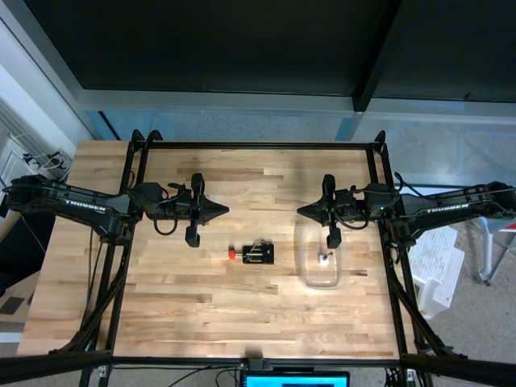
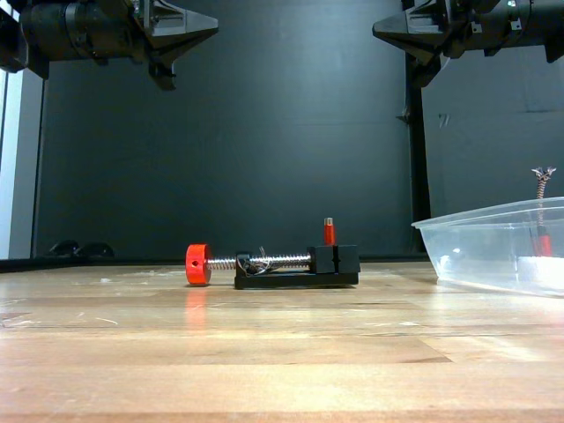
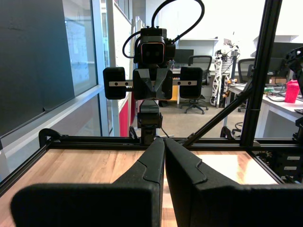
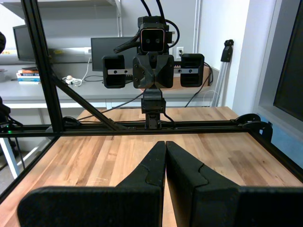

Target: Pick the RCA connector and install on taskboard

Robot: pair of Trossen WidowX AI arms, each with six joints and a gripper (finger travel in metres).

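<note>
RCA connector (image 1: 326, 255) shows in the high view only as a tiny dark speck, touching or just beside a small white cube (image 1: 322, 259), on the floor of the clear tray (image 1: 321, 285). The tray sits on the table (image 1: 201, 298) toward the right arm's side. In the low view the tray (image 2: 476, 251) stands right of the taskboard and apart from it, and a twisted silvery wire end (image 2: 539, 179) pokes above its rim (whether that wire belongs to the plug I cannot tell).

The taskboard (image 1: 260, 255) lies flat near the middle of the table, between the two arms, with its red-orange knob (image 1: 231, 254) pointing toward the left arm. From table height the taskboard (image 2: 300, 269) shows a silvery threaded rod (image 2: 278, 261) running from the knob (image 2: 197, 264) into the black block, and a small red pin (image 2: 329, 231) standing upright on top.

The left gripper (image 1: 226, 211) hangs high above the table, beyond the taskboard and left of it, with its tip aimed inward. Its wrist view shows the fingers (image 3: 152, 161) pressed together with nothing between them. The right gripper (image 1: 300, 212) mirrors it, just beyond the tray's far end, its fingers (image 4: 154, 163) likewise closed on nothing. Neither touches the tray, the taskboard or the connector.
</note>
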